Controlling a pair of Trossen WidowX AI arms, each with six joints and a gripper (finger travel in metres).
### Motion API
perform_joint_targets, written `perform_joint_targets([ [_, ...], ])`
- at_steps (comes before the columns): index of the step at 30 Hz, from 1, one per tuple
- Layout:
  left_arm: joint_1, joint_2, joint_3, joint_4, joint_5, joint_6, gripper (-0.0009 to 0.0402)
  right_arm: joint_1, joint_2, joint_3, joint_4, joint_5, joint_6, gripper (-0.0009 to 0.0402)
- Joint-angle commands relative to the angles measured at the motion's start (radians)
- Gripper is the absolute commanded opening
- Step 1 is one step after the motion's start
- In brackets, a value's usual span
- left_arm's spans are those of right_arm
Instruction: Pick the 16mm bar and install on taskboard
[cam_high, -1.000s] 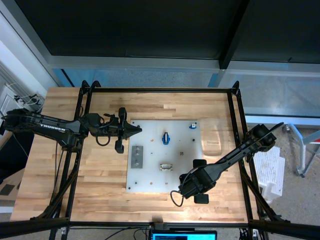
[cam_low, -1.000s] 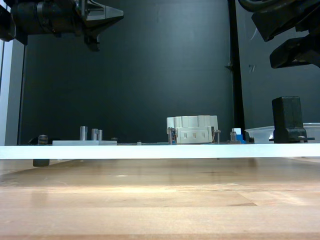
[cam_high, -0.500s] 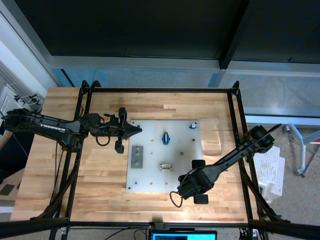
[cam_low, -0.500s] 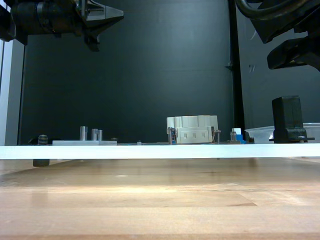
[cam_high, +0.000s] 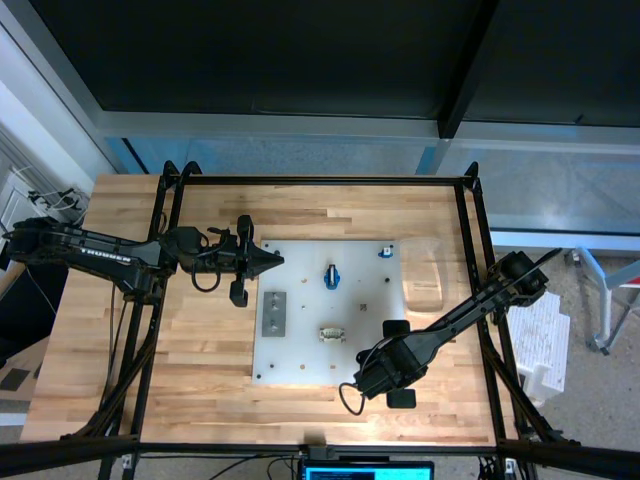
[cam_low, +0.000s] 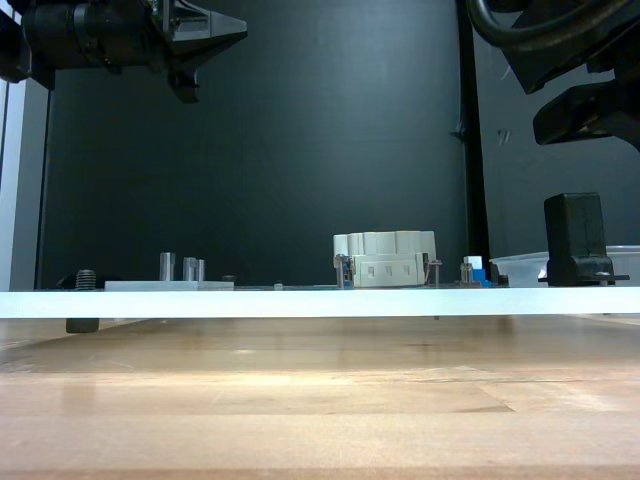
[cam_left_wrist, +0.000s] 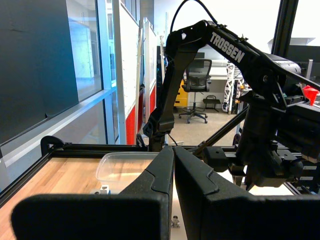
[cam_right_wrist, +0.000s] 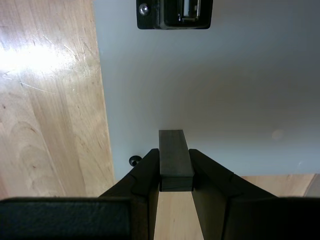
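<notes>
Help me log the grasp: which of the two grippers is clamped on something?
The right gripper, over the taskboard's near edge, pinches a dark bar; the left gripper, high above the board's far-left corner, has its fingers pressed together, empty.

Matt white taskboard (cam_high: 300, 300) on glossy wooden table (cam_high: 200, 400).

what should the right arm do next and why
Probably carry the right pincer, shut on what looks like the 16mm bar, across the taskboard toward the grey block: it hangs over the board's near right corner. The left pincer sits shut, high over the far left corner.
</notes>
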Motion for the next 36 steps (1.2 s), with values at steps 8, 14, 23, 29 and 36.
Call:
perform_joint_targets([
  [8,0.000,0.000,0.000,0.000,0.000,0.000,0.0000,-0.002,0.000,-0.006,0.003,0.000,-0.008,0.0000],
  [14,0.000,0.000,0.000,0.000,0.000,0.000,0.0000,-0.002,0.000,-0.019,0.020,0.007,-0.010,0.0000],
  [23,0.000,0.000,0.000,0.000,0.000,0.000,0.0000,-0.002,0.000,-0.029,0.032,0.015,-0.014,0.0000],
  [29,0.000,0.000,0.000,0.000,0.000,0.000,0.0000,-0.002,0.000,-0.046,0.053,0.015,-0.014,0.0000],
  [36,0.000,0.000,0.000,0.000,0.000,0.000,0.0000,-0.002,0.000,-0.066,0.087,0.015,-0.014,0.0000],
])
